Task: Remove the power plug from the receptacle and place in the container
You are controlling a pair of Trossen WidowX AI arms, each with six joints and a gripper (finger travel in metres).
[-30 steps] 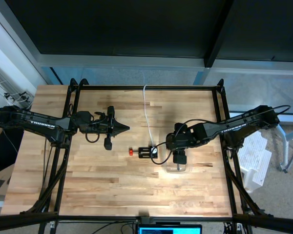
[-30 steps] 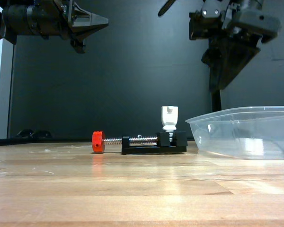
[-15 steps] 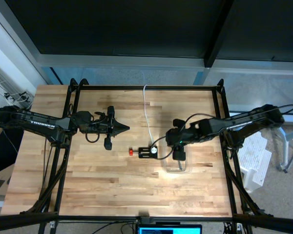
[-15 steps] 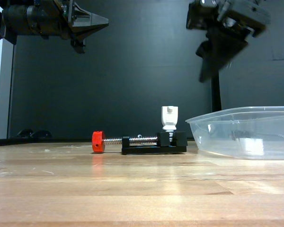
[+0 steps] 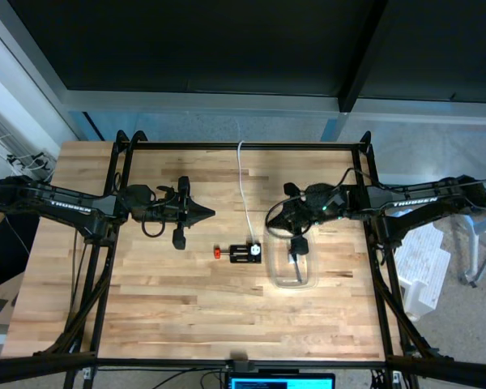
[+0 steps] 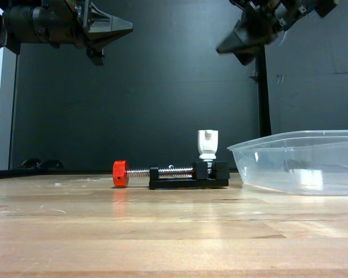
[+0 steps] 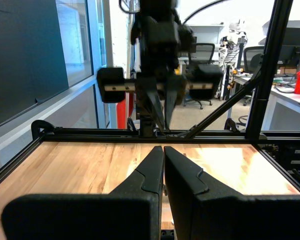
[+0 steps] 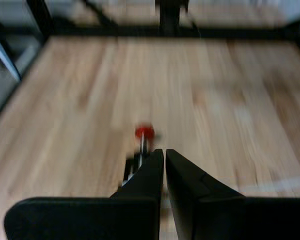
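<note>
Butcher-block tabletop (image 5: 146, 308) carries a small black vise with a red knob (image 5: 240, 253), clamping the white socket block (image 6: 207, 142) upright so it holds steady; its top is bare. Just right, the tiny black plug (image 5: 296, 267) seems to lie inside the clear plastic tub (image 5: 274, 271). The right gripper (image 5: 269, 226) hovers high above the vise, fingers pressed together and empty. The left gripper (image 7: 163, 150) hangs parked well left, fingers likewise together.

The left pincer (image 7: 163, 148) holds its black fingers pressed together above the wooden worktop (image 7: 80, 165). Across it, the right pincer (image 7: 159, 121) hangs before the black frame rail (image 7: 90, 135).
</note>
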